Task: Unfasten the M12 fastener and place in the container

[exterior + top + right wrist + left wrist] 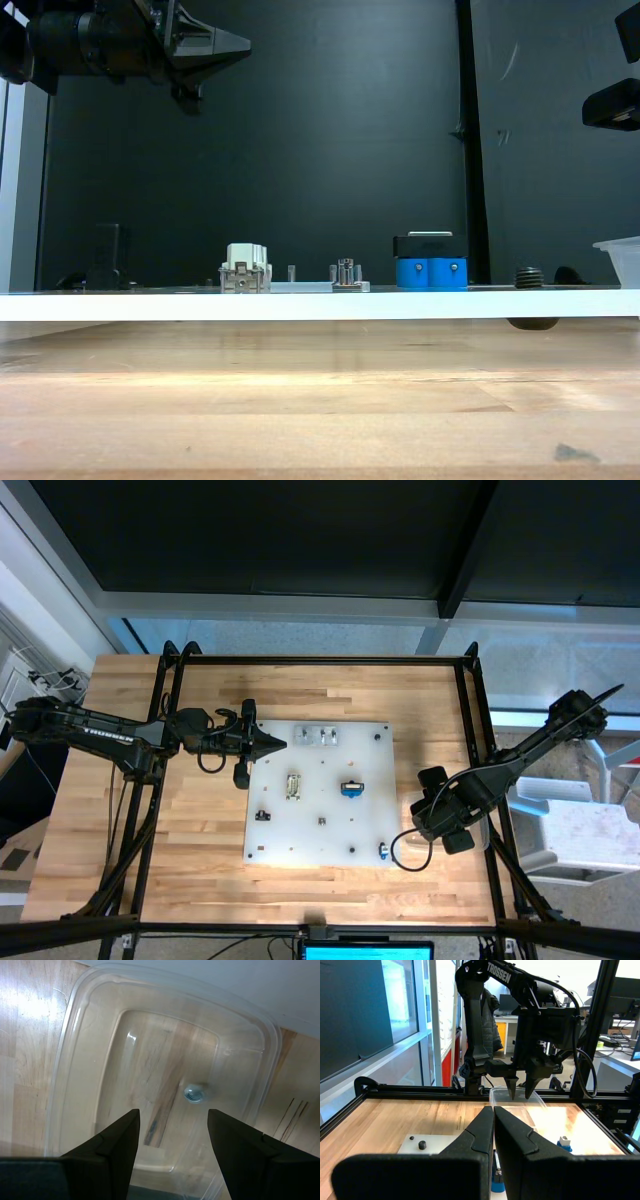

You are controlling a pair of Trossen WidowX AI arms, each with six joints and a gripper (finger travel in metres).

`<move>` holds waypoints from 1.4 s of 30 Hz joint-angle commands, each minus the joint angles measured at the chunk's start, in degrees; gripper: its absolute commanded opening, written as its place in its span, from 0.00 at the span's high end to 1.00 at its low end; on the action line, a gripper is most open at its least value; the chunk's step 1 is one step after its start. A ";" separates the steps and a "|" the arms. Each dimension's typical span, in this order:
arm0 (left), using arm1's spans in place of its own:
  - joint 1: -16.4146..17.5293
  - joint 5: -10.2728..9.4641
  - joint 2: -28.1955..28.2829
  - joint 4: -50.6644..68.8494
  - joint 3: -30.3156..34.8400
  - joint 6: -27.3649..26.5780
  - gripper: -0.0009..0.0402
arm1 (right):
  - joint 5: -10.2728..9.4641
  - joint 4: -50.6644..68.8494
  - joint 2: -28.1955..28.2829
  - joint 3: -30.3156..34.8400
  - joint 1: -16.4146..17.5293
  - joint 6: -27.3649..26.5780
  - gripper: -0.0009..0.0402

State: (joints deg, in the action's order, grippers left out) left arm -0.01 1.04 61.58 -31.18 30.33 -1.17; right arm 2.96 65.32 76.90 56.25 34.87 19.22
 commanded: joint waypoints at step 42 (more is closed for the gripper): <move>0.00 0.02 0.02 -0.02 0.00 0.00 0.98 | 0.00 -0.52 0.04 0.02 0.00 -0.02 0.48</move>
State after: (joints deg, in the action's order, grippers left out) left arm -0.01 1.06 61.58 -31.18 30.33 -1.17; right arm 2.96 64.79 76.95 56.25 34.87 19.20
